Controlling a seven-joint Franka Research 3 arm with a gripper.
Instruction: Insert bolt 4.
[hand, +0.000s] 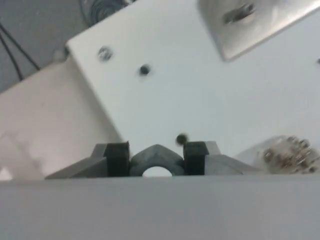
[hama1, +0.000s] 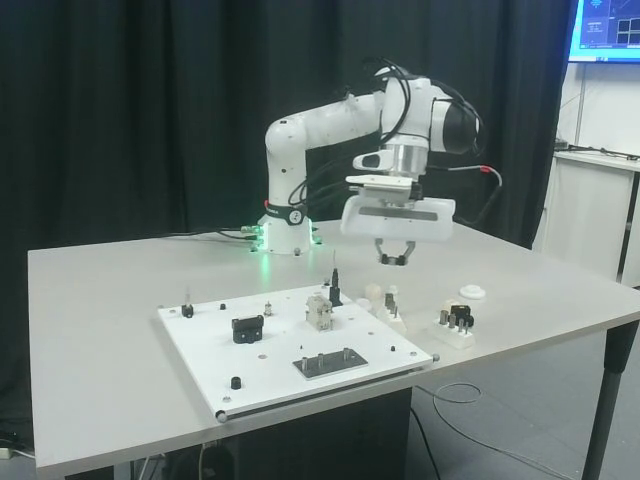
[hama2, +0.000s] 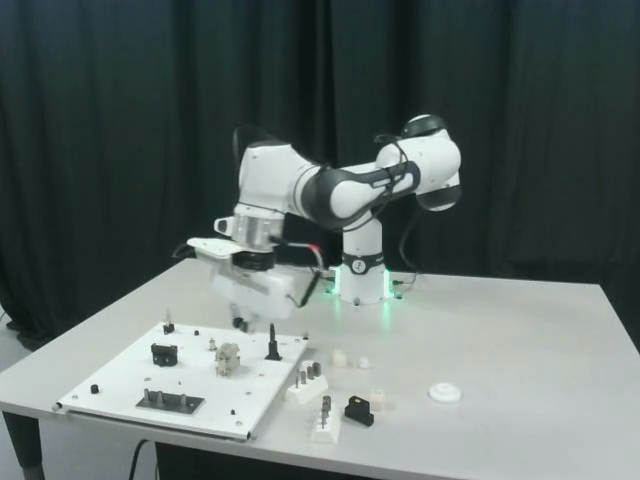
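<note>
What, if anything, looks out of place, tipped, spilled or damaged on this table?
Nothing stands out. The white board lies flat on the grey table, its parts upright. The bolt holders stand beside it. The gripper hangs above, holding nothing.

Bolts stood upright in a small white holder block (hama1: 455, 331) on the grey table, just beside the white assembly board (hama1: 290, 345). Which one was bolt 4 could not be told. Board carried small holes (hand: 144, 70).
</note>
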